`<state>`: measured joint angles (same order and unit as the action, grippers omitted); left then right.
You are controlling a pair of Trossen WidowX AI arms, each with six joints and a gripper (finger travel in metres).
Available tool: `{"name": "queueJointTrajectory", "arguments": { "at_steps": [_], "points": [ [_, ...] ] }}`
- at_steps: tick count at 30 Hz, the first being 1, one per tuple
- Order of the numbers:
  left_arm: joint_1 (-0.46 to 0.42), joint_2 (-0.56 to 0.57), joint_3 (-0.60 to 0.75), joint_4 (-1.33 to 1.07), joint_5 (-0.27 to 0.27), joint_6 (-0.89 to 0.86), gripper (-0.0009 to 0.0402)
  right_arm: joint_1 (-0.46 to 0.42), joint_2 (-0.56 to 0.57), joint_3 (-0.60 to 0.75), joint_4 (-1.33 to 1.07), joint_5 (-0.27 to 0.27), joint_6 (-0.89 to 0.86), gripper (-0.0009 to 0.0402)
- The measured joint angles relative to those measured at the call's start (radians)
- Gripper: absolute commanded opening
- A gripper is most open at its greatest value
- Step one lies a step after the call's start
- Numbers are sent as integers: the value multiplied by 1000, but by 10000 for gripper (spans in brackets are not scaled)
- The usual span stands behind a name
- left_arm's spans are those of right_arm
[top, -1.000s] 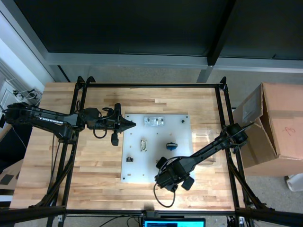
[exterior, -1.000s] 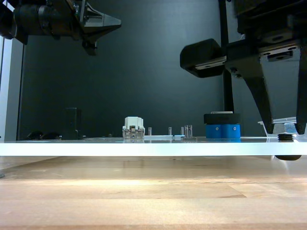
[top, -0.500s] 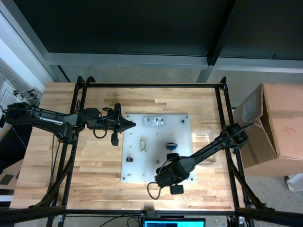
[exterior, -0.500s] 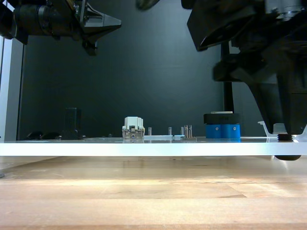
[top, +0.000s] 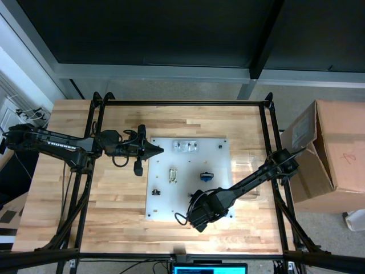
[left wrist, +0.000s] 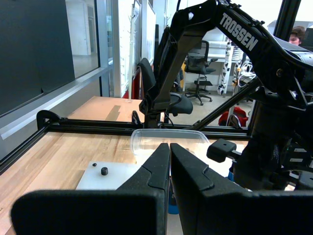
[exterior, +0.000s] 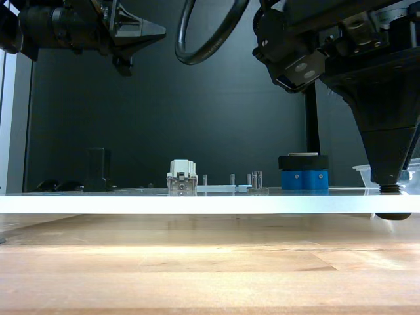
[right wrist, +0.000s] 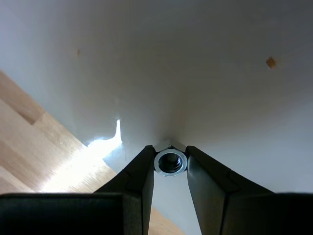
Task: Pick the M12 nut and place it on its threads and fasten
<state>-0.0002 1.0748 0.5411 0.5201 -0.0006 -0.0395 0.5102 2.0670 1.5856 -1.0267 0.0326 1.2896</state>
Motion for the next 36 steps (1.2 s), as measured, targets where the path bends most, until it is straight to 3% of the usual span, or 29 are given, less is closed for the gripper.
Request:
{"name": "queueJointTrajectory", "arguments": {
  "at_steps": [12,28,36],
  "points": [
    [0,0,0,0,0,0,0,0,0,0,1,0,67,22],
    [0,0,0,0,0,0,0,-2,0,2,10,5,55,168],
    [0,0,0,0,0,0,0,-3,-27,2,-11,3,21,219]
  ]
}}
